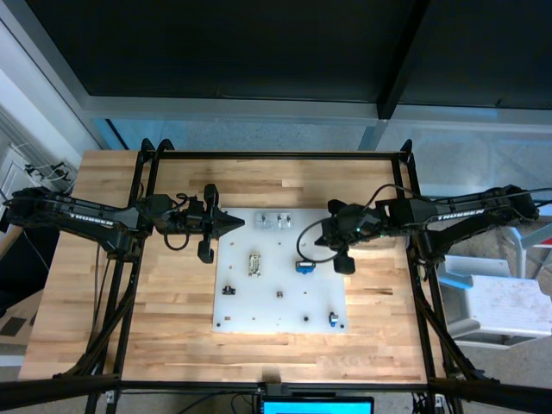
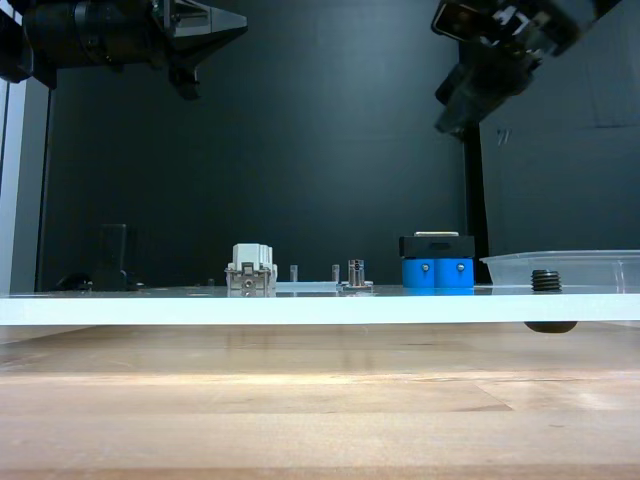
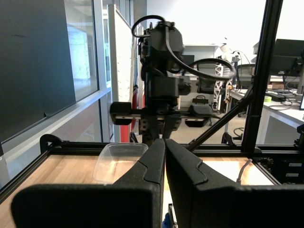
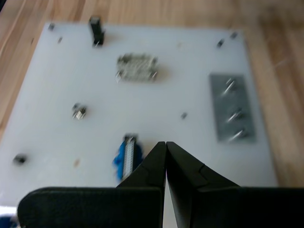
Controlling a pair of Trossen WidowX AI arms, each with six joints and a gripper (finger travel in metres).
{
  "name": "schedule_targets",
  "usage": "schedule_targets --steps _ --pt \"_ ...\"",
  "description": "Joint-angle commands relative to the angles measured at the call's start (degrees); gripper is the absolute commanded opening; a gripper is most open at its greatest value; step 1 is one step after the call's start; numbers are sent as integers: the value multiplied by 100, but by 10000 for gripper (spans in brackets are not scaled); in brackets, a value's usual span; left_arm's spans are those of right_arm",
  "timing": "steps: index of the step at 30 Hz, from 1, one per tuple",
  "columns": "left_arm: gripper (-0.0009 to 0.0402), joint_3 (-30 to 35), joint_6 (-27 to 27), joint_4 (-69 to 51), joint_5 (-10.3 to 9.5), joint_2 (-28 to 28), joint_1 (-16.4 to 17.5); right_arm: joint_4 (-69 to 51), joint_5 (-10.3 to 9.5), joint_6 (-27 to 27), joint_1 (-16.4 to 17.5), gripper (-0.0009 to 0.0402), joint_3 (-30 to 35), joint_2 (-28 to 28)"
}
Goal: Remove the rj45 connector and place it in the container
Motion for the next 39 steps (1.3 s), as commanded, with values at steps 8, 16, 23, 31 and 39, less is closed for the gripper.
schedule_targets --steps 8,16,23,31,39 --pt "0 2 2 4 2 2 2 -1113 385 763 715 0 50 17" --pt "0 2 2 2 2 2 2 -1414 682 1467 1327 0 50 20" --pt "0 2 2 2 2 2 2 -1674 870 2039 1886 0 92 192" --pt "0 2 2 2 2 2 0 -2448 868 2848 2514 0 553 603" --pt "0 2 2 0 2 2 0 -2623 820 3029 2962 0 1207 1226"
